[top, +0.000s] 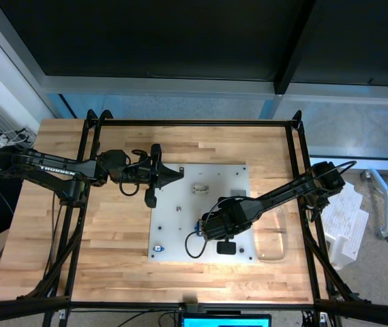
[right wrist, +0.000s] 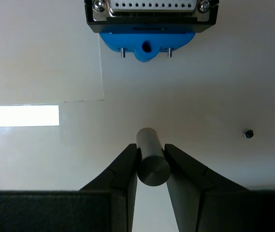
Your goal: Pick the 16mm cylinder and install on the taskboard
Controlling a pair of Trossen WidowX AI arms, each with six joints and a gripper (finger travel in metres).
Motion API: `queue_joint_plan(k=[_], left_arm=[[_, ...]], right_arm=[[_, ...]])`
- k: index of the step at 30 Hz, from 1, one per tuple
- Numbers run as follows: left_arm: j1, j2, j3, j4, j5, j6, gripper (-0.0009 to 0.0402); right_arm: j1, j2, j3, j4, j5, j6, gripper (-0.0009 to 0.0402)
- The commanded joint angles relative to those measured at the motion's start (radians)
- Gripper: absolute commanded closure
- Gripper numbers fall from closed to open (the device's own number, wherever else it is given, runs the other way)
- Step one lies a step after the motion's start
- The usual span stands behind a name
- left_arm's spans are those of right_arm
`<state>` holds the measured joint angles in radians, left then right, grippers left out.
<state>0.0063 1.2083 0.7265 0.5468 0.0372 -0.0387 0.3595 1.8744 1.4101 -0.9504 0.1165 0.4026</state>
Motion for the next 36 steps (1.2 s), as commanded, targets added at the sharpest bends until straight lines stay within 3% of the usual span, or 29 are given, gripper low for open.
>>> queue_joint_plan(k=[1,36], left_arm=[[0.000,0.000,0.000,0.000,0.000,0.000,0.0392],[0.000,0.000,0.000,0.000,0.000,0.000,0.0392]], right_arm=[[0.000,0.000,0.000,0.002,0.000,0.000,0.0384],[0.001,-0.003,-0.025,0.006,0.000,0.017,0.0384]])
